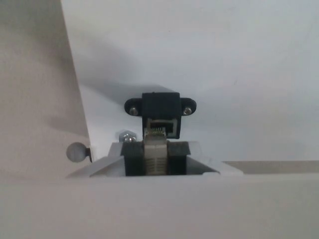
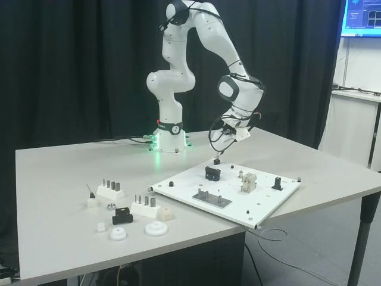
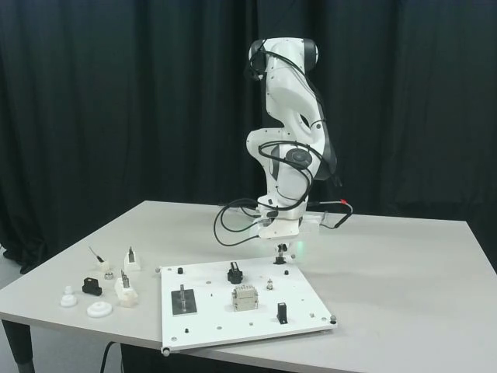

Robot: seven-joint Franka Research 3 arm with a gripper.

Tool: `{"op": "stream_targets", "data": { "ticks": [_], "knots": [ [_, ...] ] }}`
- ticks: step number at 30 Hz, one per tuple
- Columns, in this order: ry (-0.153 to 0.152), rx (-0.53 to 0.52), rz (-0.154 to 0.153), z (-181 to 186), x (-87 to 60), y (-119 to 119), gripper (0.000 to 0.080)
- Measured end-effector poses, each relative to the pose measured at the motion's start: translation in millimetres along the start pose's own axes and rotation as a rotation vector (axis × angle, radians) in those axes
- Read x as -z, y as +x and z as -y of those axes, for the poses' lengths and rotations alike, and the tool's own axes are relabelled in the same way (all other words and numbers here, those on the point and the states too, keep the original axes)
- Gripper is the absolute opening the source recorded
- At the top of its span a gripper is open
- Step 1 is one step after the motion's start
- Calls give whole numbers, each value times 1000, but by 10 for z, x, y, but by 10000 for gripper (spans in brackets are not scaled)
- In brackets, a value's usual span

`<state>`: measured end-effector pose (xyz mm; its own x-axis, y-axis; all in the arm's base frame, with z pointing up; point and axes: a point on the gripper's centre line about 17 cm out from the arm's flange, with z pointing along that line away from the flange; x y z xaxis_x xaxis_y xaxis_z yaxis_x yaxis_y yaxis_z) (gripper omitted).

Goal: Insert Ethernet.

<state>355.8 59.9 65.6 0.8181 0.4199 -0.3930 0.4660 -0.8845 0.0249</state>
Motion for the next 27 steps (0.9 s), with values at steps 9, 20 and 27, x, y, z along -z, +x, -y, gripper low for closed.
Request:
{"op": "stream_targets", "data": {
  "ticks": [9, 20, 27],
  "knots": [
    [-7, 4, -1, -15, 3, 2, 90],
    [-17, 10, -8, -50, -1, 24, 90],
    [-17, 10, -8, -51, -1, 24, 90]
  ]
}}
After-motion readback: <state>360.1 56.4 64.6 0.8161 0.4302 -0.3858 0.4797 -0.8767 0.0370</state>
